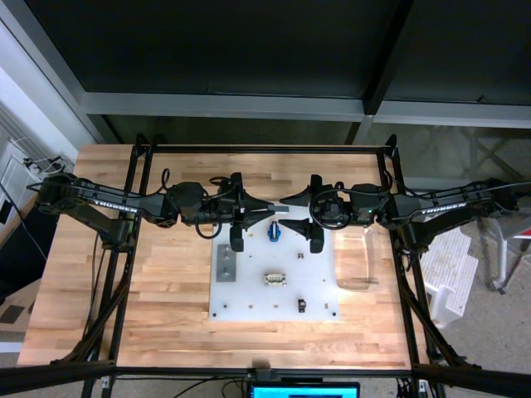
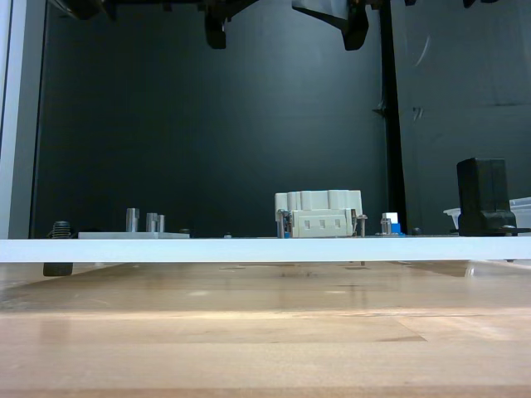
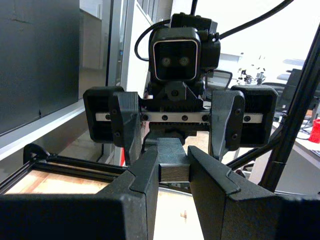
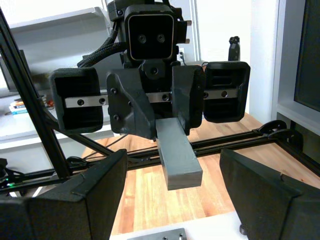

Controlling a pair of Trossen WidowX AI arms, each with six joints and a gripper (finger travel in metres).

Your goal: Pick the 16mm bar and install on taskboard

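The 16mm bar is a short grey square-section bar held level in the air above the far edge of the white taskboard. My left gripper is shut on one end of it, seen close up in the left wrist view as the bar clamped between the fingers. The free end points at my right gripper, which faces it, open, its fingers spread wide on either side of the bar tip without touching it.
On the taskboard sit a grey metal block with pegs, a beige connector, a blue part and a black part. A clear container stands at the board's right edge. A black frame surrounds the table.
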